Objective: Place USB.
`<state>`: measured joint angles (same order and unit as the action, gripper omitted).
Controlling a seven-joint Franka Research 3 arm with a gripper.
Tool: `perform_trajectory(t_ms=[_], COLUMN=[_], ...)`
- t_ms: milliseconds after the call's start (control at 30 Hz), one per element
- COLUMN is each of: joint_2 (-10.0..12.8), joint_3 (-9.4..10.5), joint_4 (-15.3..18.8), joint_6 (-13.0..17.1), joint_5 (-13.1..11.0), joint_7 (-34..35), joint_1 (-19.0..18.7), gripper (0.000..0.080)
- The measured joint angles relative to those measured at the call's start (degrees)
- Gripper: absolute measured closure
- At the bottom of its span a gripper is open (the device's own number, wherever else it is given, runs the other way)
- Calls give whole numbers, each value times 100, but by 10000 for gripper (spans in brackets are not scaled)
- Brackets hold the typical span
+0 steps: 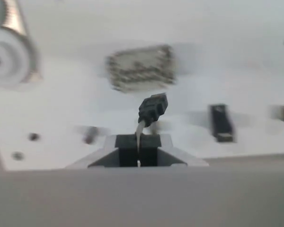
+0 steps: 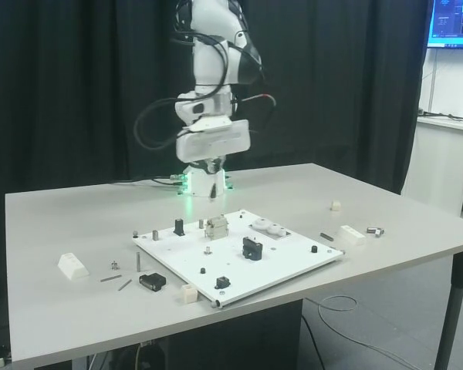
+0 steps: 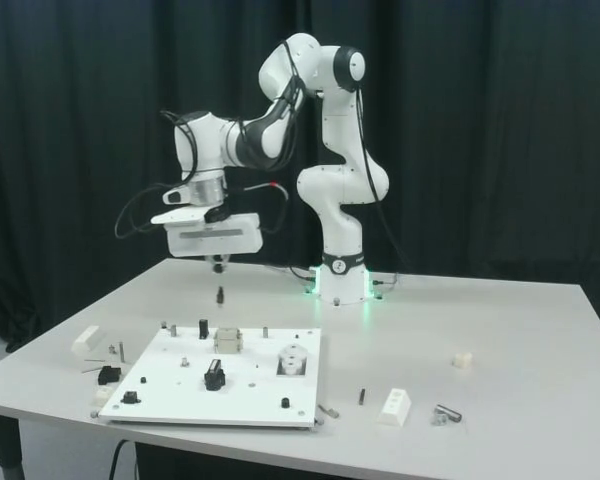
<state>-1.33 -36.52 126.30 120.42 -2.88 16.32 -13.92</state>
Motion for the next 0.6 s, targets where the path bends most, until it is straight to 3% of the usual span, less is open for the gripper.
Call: perform_trajectory(t_ms=[300, 600], joint_2=[-116, -132], joint_3=[396, 868], joint_4=[129, 308], joint_6=[-60, 34], joint_5=[-405, -555], joint_7=[244, 785], joint_1=[-286, -634], gripper=[797, 797])
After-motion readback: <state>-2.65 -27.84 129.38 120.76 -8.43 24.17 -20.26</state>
